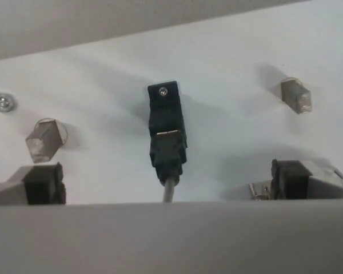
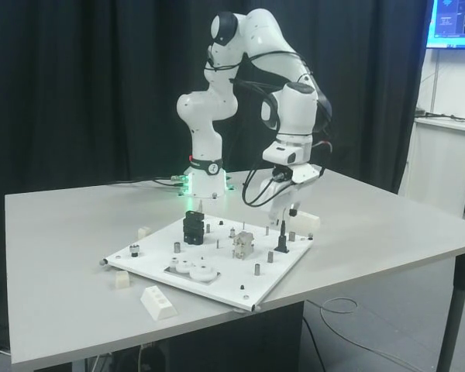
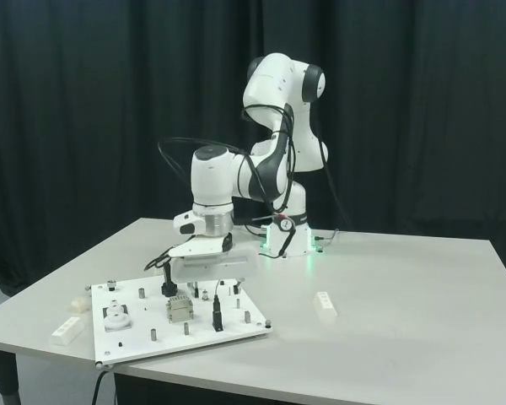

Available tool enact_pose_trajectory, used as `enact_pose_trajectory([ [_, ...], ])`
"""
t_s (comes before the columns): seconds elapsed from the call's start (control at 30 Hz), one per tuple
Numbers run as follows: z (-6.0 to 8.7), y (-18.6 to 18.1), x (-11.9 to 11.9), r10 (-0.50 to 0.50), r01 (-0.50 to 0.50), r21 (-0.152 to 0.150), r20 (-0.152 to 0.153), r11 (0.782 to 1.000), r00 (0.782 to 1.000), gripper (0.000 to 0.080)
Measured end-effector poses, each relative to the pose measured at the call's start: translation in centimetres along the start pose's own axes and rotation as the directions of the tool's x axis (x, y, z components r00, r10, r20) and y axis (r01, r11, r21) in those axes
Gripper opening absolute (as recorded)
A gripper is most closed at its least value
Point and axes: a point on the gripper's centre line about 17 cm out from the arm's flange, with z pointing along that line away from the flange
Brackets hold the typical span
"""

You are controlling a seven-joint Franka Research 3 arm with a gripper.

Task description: Remove USB.

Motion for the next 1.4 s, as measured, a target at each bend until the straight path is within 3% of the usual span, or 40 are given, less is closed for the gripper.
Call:
enact_pose_trajectory([
  [0.3, 0.25, 0.05, -0.50, 0.015, -0.015, 0.008, 0.013, 1.000, 1.000, 0.0800],
  [0.33, 0.25, 0.07, -0.50, 0.018, -0.019, 0.008, 0.013, 1.000, 1.000, 0.0664],
  [0.67, -0.01, -0.01, -0.20, 0.029, -0.029, 0.008, 0.009, 1.000, 1.000, 0.0664],
  [0.7, -0.05, -0.04, -0.14, 0.030, -0.030, 0.008, 0.009, 1.000, 1.000, 0.0264],
  [1.0, -0.27, -0.11, 0.05, 0.033, -0.033, 0.008, 0.008, 0.999, 0.999, 0.0264],
  [1.03, -0.26, -0.10, 0.04, 0.033, -0.033, 0.009, 0.008, 0.999, 0.999, 0.0027],
  [1.4, -0.31, 0.09, -0.01, 0.043, -0.043, 0.008, 0.007, 0.999, 0.999, 0.0027],
])
